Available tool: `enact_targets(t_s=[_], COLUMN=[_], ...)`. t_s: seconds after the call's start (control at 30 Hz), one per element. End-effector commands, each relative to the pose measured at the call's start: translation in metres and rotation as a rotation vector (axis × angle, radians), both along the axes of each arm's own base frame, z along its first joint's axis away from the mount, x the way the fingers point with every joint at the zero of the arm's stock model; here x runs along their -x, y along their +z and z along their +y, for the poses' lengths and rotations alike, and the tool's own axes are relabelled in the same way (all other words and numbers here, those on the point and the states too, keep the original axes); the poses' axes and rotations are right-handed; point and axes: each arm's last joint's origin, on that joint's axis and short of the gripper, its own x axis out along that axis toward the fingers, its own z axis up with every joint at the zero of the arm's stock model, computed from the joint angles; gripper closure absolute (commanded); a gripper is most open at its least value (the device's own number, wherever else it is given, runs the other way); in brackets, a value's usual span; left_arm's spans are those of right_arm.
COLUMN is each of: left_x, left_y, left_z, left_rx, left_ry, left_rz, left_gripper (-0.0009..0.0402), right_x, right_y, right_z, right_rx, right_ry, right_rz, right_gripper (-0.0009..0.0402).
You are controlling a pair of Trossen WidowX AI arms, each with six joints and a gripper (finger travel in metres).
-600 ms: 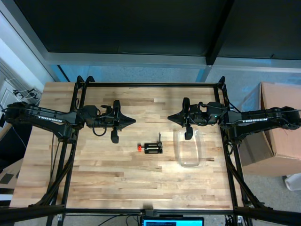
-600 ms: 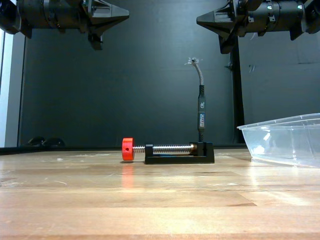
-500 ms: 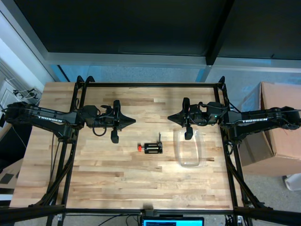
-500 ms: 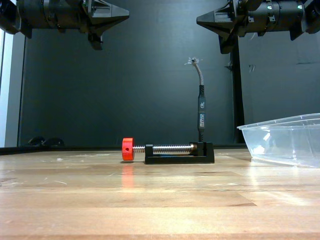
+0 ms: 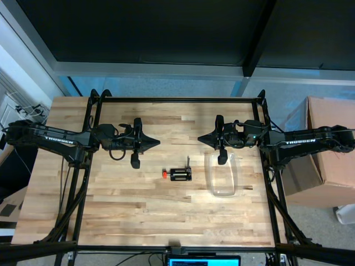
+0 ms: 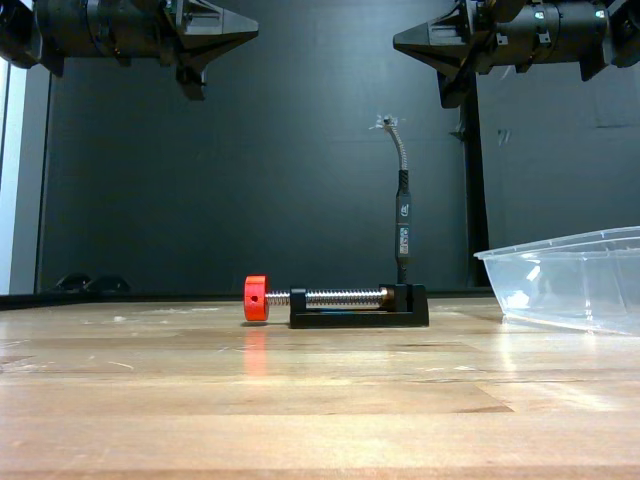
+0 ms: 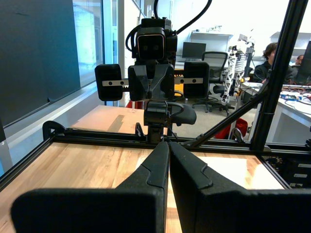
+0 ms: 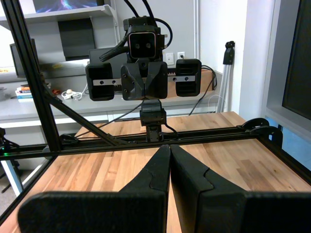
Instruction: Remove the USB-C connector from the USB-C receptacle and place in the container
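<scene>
The USB-C connector (image 6: 403, 225) stands upright in its receptacle on a small black clamp fixture (image 6: 358, 305) with a red knob (image 6: 256, 298), its braided cable stub curving up. In the high view the connector (image 5: 188, 163) sits mid-table on the fixture (image 5: 181, 175). The clear plastic container (image 5: 222, 174) (image 6: 570, 280) lies just right of it. My left gripper (image 5: 158, 143) (image 6: 252, 27) hovers high, up-left of the fixture, shut and empty. My right gripper (image 5: 200, 138) (image 6: 398, 41) hovers high at the container's far end, shut and empty. Each wrist view shows touching fingers (image 7: 160, 162) (image 8: 163, 167) and the opposite arm.
A black frame rail (image 5: 177, 100) runs along the table's far edge, with side struts (image 5: 77, 188) (image 5: 277, 194) at left and right. A cardboard box (image 5: 327, 149) stands off the table to the right. A screen edge (image 5: 202, 259) shows at the near edge.
</scene>
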Motion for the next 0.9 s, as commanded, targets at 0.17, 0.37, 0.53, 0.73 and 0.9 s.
enact_targets(t_s=[0.17, 0.37, 0.53, 0.73, 0.9], left_x=[0.0, 0.0, 0.0, 0.0, 0.0], left_y=[0.0, 0.0, 0.0, 0.0, 0.0], left_z=[0.0, 0.0, 0.0, 0.0, 0.0], left_rx=[0.0, 0.0, 0.0, 0.0, 0.0], left_ry=[0.0, 0.0, 0.0, 0.0, 0.0], left_rz=[0.0, 0.0, 0.0, 0.0, 0.0], left_gripper=[0.0393, 0.0393, 0.0393, 0.0393, 0.0393], right_x=[0.0, -0.004, -0.008, -0.018, -0.032], right_y=[0.001, 0.01, 0.021, 0.029, 0.026], right_z=[0.0, 0.005, 0.017, 0.035, 0.052], right_rx=[0.001, 0.006, 0.04, 0.056, 0.102], right_ry=[0.002, 0.027, 0.082, 0.155, 0.142], right_rz=[-0.002, 0.152, 0.443, 0.706, 0.876], right_gripper=[0.0393, 0.0393, 0.0393, 0.0393, 0.039])
